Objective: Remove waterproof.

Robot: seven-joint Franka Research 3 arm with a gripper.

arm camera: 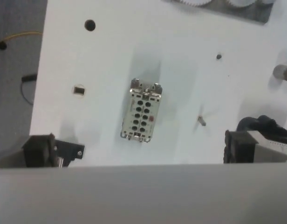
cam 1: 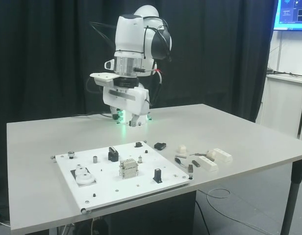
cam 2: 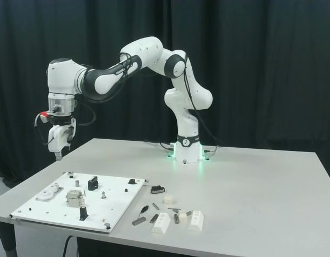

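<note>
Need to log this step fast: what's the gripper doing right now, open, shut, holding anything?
Gripper: high above the white board, holding nothing; open or shut cannot be told.

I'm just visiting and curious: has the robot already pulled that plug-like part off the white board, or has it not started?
Nothing looks done yet. The connector sits on the white board, untouched. The gripper hangs well above the board with nothing in it, so the job is at the approach stage. Left to do: come down, grasp the connector and lift it away.
</note>
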